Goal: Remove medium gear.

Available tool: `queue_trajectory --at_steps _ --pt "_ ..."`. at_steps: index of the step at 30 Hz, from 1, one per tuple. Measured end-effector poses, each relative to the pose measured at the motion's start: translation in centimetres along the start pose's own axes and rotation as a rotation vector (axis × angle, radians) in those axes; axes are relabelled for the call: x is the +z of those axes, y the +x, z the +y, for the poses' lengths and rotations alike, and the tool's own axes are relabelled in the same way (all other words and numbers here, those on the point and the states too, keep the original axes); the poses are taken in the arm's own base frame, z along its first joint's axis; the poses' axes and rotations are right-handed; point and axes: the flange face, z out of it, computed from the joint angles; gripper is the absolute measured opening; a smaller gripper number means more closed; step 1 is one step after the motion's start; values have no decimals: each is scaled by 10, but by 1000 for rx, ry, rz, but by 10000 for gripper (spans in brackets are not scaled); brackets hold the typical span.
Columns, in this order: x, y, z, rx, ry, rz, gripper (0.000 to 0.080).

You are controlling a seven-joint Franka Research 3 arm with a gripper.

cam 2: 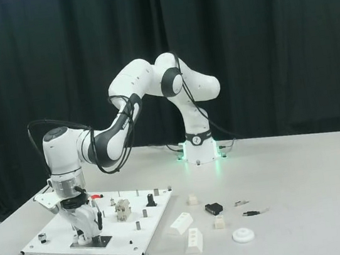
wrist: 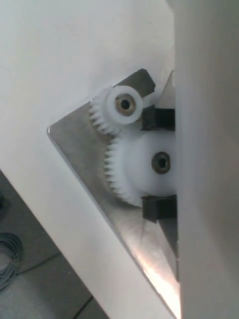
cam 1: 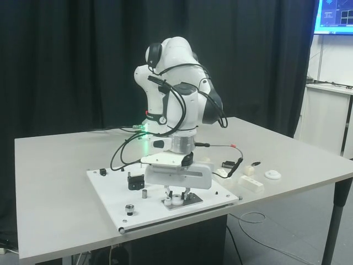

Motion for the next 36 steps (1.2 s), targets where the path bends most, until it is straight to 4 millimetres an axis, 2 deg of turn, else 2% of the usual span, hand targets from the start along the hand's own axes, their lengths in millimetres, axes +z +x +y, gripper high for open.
queue_trajectory --at_steps 14,26,36 --pt "0 3 4 47 27 -16 277" --pt "0 -1 6 -14 41 3 277" --pt "0 -4 9 14 57 19 277"
